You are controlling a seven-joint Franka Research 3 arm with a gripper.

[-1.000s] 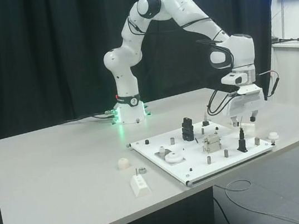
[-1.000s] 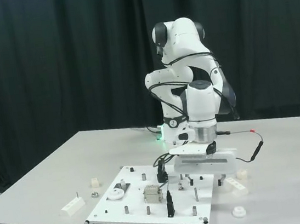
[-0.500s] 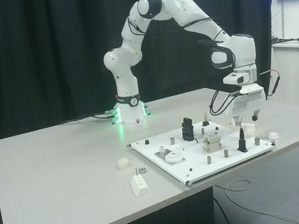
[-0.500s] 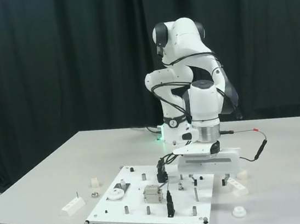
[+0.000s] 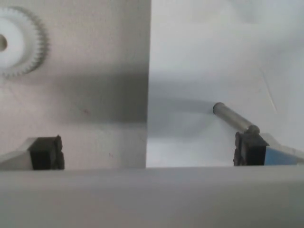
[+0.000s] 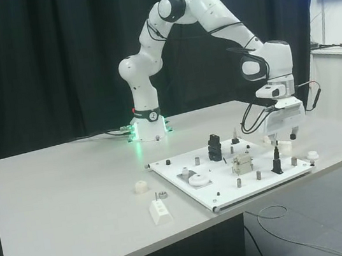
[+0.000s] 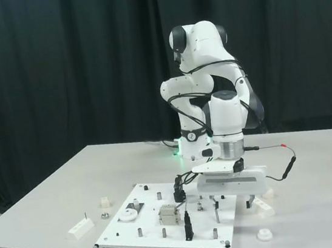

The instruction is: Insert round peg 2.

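Gripper [image 7: 231, 200] hovers low over the board's [image 6: 183, 163] right edge, fingers spread wide, holding nothing. Peg [image 5: 232, 117] stands upright on the board, just beside one fingertip [image 5: 247, 147], w/ contact unclear. White gear [image 5: 19, 42] lies on the table [image 6: 63, 183] off the board.

light: even, bright | backdrop: black | wrist view: broad soft shadow band, near edge blurred
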